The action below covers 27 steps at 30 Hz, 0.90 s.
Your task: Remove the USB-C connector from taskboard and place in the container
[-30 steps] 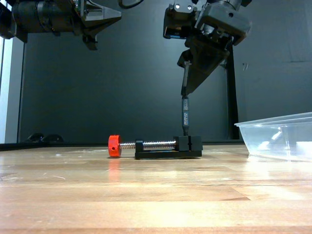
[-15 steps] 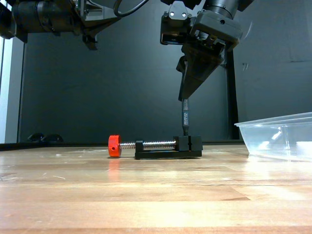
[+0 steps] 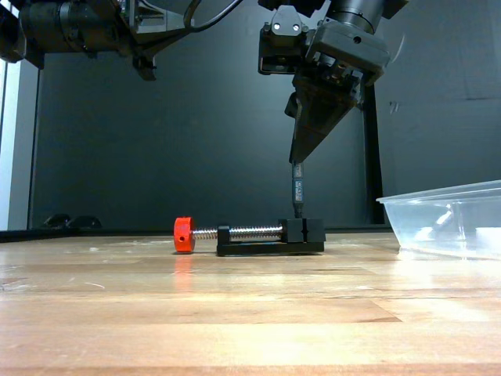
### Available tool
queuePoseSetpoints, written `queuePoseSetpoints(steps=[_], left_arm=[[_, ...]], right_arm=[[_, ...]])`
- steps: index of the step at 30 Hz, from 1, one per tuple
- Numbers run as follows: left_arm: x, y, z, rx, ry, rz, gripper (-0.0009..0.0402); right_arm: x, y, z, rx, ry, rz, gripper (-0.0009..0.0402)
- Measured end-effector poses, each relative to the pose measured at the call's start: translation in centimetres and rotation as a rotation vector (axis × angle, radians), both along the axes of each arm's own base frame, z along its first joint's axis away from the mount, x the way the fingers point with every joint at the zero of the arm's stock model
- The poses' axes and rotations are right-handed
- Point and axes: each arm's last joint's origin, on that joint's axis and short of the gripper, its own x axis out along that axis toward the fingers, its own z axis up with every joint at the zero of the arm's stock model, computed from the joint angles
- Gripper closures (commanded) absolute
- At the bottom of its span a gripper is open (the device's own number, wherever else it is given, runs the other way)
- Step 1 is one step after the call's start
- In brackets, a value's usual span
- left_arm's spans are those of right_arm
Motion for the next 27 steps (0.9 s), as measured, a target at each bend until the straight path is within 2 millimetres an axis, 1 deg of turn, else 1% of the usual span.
queuePoseSetpoints(steps=[11, 14, 27], left_arm=[[0.00, 0.00, 0.00, 0.000, 0.000, 0.000, 0.0393], [0.00, 0.00, 0.02, 0.000, -0.001, 0.000, 0.0393], [0.00, 0.00, 0.00, 0.000, 0.000, 0.000, 0.0393]], right_arm=[[0.00, 0.02, 0.01, 0.007, 0.000, 0.001, 0.0395], [0.00, 0.02, 0.02, 0.007, -0.001, 0.002, 0.0391], [0.01, 0.01, 0.03, 0.006, -0.002, 0.002, 0.0393]])
